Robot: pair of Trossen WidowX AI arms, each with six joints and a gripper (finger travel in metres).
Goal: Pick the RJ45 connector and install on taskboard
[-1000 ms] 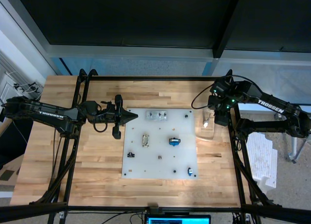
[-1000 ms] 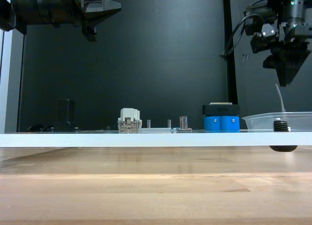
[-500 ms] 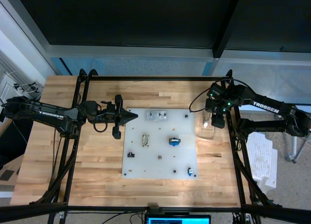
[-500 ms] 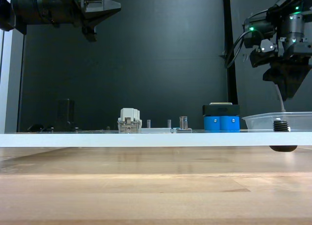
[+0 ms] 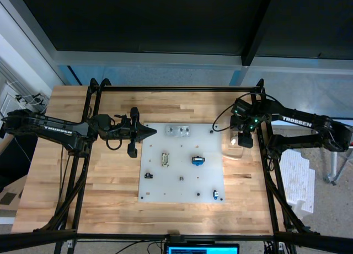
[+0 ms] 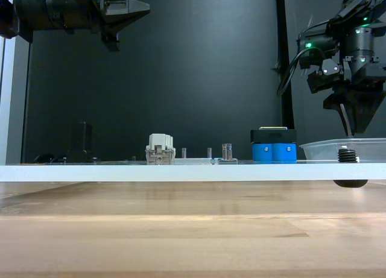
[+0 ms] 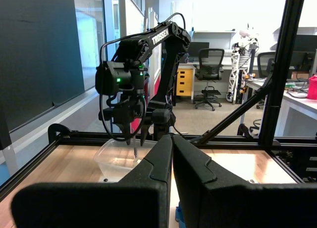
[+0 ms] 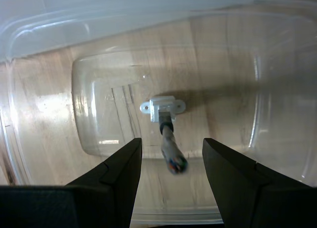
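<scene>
Closer to the RJ45 connector [image 8: 163, 109] than a second ago, the right gripper [image 6: 354, 126] has sunk toward the clear tub [image 6: 316, 150], where the plug lies on the floor, cable stub pointing up; its fingers are spread, grasping nothing; the pick is not yet made, and the install on the taskboard [image 5: 165, 182] remains; the left gripper [image 5: 150, 131], fingers pressed together, hangs high over the board's left edge.

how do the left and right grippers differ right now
The left gripper points level, by the taskboard's left edge; the right gripper points straight down over the clear tub. The left gripper's fingers are shut on nothing; the right gripper's are open above the RJ45 connector lying in the tub. Both are black and held above the table.
</scene>
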